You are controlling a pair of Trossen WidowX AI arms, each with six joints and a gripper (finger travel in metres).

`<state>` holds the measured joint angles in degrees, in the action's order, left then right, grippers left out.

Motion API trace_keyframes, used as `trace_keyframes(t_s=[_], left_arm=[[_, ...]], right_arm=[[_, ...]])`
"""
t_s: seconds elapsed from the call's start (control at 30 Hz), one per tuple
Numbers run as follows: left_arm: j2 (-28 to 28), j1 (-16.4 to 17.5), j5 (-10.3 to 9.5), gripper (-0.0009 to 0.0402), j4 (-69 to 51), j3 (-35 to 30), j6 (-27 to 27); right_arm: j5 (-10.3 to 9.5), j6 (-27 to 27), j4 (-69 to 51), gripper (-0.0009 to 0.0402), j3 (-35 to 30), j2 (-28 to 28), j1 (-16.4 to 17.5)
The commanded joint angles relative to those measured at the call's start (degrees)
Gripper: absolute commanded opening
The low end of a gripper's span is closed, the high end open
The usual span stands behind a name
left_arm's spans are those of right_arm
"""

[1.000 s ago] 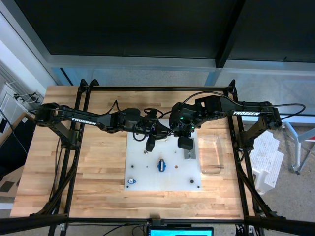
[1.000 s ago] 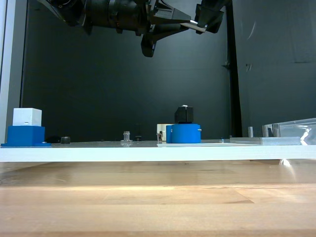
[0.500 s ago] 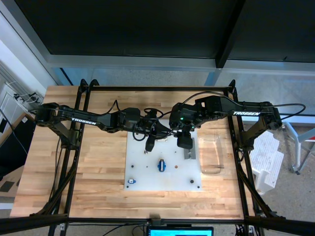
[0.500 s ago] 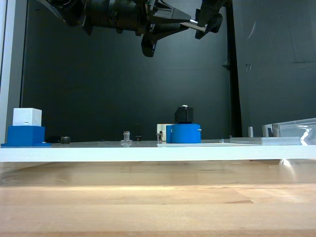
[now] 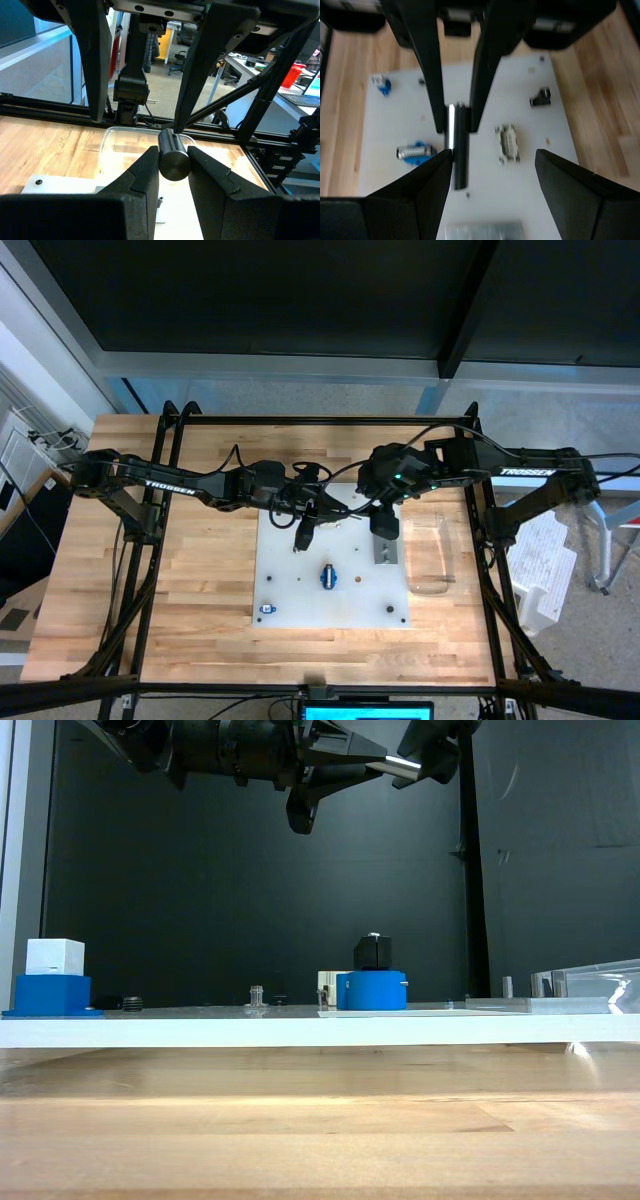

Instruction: Pick the 16mm cylinder and install on the taskboard

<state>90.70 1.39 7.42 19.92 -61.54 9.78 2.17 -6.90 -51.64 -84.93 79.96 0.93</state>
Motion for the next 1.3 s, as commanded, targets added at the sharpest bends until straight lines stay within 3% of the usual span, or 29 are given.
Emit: trace_keyframes(t_s=[0.03,0.27,0.4,0.5,0.83,1.3], left_arm=[[0.1,0.1,-0.59,0.0003,0.1,0.0,0.0],[0.1,0.1,-2.86,0.0003,2.3,0.0,-0.3],[0.1,0.2,-3.19,0.0003,6.2,0.0,-0.5],[0.1,0.2,-4.57,0.0003,8.9,0.0,-0.7],[0.0,0.4,-6.47,0.0003,16.2,0.0,-0.7],[0.0,0.5,-6.47,0.0003,20.2,0.0,-0.8]], right_arm=[[-0.22,-0.1,6.8,0.0231,4.5,-3.3,0.2],[-0.15,-0.2,24.2,0.0232,15.8,-11.7,0.3],[0.00,-0.1,32.6,0.0232,21.2,-15.1,0.3],[0.96,0.0,38.0,0.0232,24.3,-16.9,0.3],[1.33,0.4,49.7,0.0232,29.7,-19.5,0.3],[2.29,0.3,56.1,0.0231,34.1,-21.5,0.3]])
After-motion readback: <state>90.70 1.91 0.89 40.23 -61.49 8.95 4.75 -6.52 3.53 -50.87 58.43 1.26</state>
